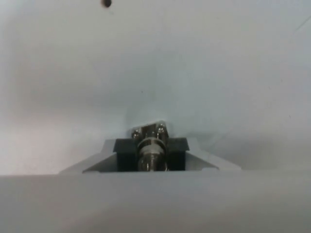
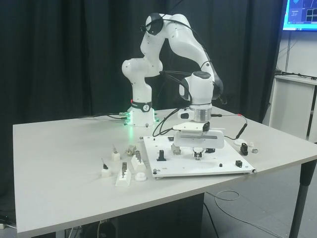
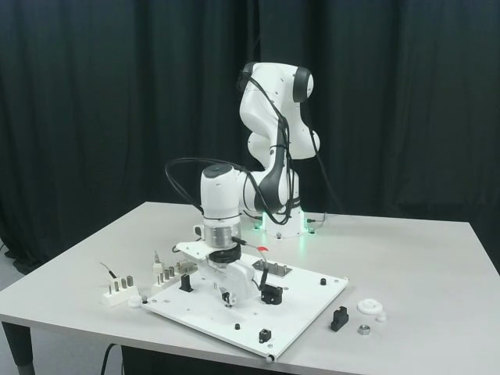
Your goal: Insert BNC.
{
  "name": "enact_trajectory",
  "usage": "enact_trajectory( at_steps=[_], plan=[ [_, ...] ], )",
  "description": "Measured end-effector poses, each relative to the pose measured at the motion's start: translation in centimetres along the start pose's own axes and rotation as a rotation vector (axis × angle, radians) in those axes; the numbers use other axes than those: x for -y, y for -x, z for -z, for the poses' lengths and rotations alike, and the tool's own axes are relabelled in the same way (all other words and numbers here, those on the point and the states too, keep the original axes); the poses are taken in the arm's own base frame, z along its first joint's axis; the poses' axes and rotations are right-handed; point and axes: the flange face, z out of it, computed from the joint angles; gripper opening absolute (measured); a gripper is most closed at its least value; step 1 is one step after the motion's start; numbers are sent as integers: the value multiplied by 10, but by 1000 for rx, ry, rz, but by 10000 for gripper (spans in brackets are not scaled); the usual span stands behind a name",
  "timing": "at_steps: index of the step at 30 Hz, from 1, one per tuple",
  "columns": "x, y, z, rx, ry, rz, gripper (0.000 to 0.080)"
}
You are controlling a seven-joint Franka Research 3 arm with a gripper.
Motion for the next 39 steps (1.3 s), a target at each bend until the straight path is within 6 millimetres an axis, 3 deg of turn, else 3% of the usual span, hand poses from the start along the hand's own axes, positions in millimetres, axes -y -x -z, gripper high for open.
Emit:
enact_trajectory(
  at_steps=[20, 39],
  plan=[
    [1, 1, -3, -4, -2, 106, 121],
    [1, 0, -3, -4, -1, 43, 121]
  ],
)
